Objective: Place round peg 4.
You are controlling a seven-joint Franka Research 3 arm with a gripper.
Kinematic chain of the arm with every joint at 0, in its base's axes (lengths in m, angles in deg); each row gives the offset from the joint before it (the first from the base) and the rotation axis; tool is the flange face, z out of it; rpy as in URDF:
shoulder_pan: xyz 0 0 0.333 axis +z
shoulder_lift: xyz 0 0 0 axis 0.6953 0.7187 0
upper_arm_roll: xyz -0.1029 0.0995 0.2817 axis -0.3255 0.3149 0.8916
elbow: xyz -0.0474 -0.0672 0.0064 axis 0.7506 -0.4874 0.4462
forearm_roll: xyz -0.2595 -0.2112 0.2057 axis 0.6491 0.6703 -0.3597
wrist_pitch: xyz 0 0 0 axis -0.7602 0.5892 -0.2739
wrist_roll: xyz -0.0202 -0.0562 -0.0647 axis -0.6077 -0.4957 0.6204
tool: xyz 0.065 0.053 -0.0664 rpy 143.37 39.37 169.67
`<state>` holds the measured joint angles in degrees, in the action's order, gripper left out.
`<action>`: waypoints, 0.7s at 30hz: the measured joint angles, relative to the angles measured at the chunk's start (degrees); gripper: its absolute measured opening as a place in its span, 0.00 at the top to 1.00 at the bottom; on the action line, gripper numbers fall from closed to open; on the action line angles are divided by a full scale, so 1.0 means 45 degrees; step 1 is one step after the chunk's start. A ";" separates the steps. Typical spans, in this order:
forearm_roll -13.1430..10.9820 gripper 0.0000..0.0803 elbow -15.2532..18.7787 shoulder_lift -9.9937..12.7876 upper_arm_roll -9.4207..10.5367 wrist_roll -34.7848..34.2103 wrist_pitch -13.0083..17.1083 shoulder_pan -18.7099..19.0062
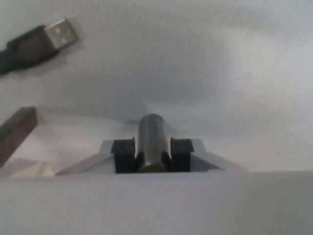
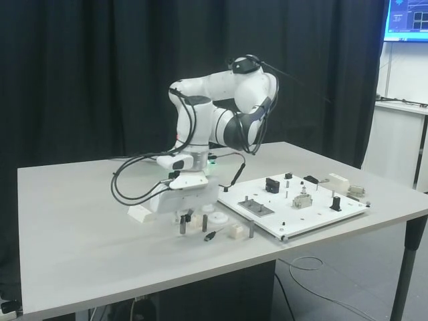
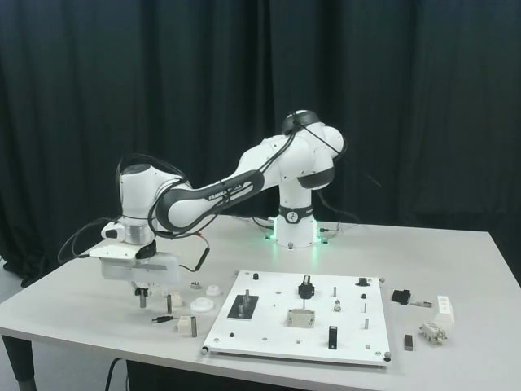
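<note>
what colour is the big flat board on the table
White, the board shows best in the second room view.

White jointed arm (image 3: 244,183), black cables (image 2: 137,175), black-padded fingers (image 1: 124,152).

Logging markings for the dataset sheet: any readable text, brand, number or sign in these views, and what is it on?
"FRANKA": only partly legible, on the white arm forearm in the second room view; the letters after it are too small to read.
Monitor in the first room view: on-screen content is too small to read.
USB plug, round peg, white board: no readable markings.
</note>
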<state>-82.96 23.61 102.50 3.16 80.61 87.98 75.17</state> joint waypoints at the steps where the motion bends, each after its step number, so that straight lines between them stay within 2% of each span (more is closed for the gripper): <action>1: 0.0017 0.81 -0.0016 0.0000 0.0045 0.0000 -0.0012 -0.0042; 8: 0.0073 0.81 -0.0119 0.0000 0.0225 -0.0002 -0.0208 -0.0259; 21: 0.0375 0.81 -0.0293 -0.0003 0.0185 -0.0033 -0.0541 -0.0317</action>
<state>-81.27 22.29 102.49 3.99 80.47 85.54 73.75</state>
